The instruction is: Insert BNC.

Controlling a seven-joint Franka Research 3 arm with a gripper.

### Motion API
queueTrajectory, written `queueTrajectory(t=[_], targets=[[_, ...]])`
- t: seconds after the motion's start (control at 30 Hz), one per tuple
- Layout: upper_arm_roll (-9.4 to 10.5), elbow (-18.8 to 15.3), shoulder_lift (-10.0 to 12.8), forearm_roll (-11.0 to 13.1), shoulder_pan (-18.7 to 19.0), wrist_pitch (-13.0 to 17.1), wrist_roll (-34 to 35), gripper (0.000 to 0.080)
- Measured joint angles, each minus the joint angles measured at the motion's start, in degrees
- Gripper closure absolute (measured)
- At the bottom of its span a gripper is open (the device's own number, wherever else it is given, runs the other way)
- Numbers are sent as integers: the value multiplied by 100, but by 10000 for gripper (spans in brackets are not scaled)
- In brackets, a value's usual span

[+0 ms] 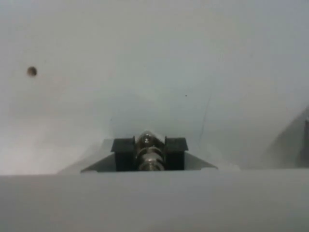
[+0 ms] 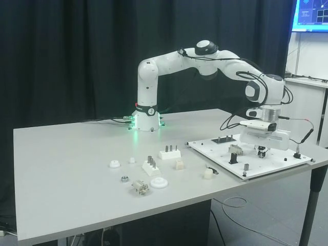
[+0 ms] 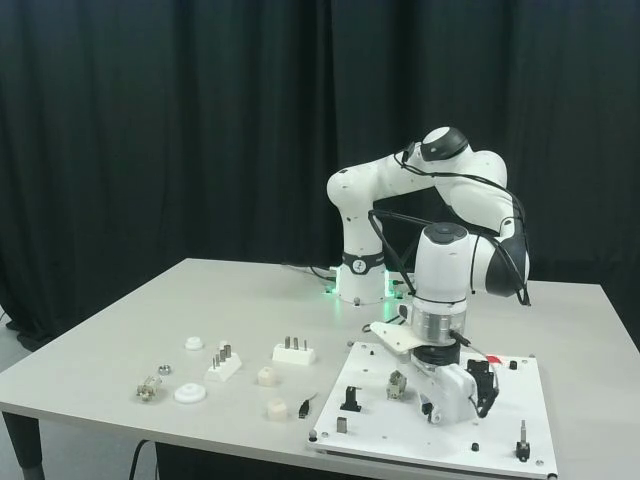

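BNC connector [image 1: 149,151] seemingly upright in end effector [image 1: 149,157]

- A robotics lab or test cell: heavy black curtains [image 3: 160,120] close off the whole space behind the pincer.
- The white jointed robot arm [image 2: 205,59] is bolted on a plain grey table [image 2: 61,159].
- Beneath the pincer lies a white flat assembly board [image 3: 400,425] with small fixtures.
- Small white plastic blocks and metal parts [image 2: 148,171] lie well apart from the pincer.
- A lit wall screen [image 2: 310,15] hangs above it.
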Motion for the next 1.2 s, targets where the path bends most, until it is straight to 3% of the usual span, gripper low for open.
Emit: queueTrajectory(t=[0.33,1.2], targets=[[-2,9,1,-20,-2,-21,1272,677],[-7,-5,3,-54,19,-35,3665,677]])
